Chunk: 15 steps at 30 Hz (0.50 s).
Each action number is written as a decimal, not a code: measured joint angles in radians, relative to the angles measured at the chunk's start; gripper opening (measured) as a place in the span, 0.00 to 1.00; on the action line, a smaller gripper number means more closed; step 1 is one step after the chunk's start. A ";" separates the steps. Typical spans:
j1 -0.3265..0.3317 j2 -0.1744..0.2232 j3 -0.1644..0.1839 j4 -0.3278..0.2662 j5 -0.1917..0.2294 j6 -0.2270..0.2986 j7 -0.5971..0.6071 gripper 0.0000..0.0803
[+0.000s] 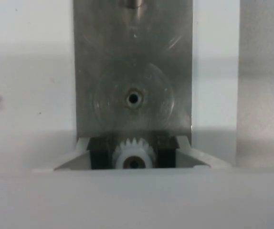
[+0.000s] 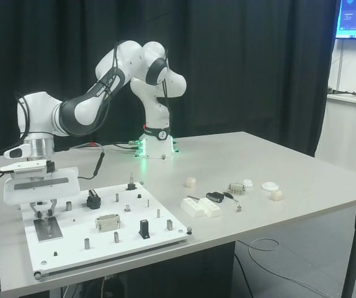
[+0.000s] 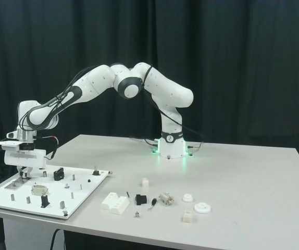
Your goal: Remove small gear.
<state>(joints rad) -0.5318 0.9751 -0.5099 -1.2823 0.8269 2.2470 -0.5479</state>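
You see the gripper (image 1: 133, 155) clamped on the small gear (image 1: 133, 153), its black pads pressing the white toothed wheel from both sides. The gear hangs above the grey metal plate (image 1: 133, 71), clear of the plate's bare hole (image 1: 133, 99). That plate sits at the near left corner of the white board (image 2: 134, 245). Relative to the board, loose white parts (image 2: 200, 207) lie well apart on the table (image 2: 302, 186) beyond its right edge.
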 joint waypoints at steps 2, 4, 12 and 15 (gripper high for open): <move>0.000 0.000 -0.004 0.005 0.000 -0.011 -0.001 0.25; 0.000 0.000 -0.009 0.011 0.000 -0.022 -0.001 0.25; 0.000 -0.003 -0.030 0.042 0.000 -0.071 -0.001 0.24; 0.000 -0.004 -0.038 0.054 0.000 -0.090 -0.001 0.24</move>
<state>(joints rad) -0.5316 0.9715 -0.5480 -1.2283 0.8267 2.1571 -0.5485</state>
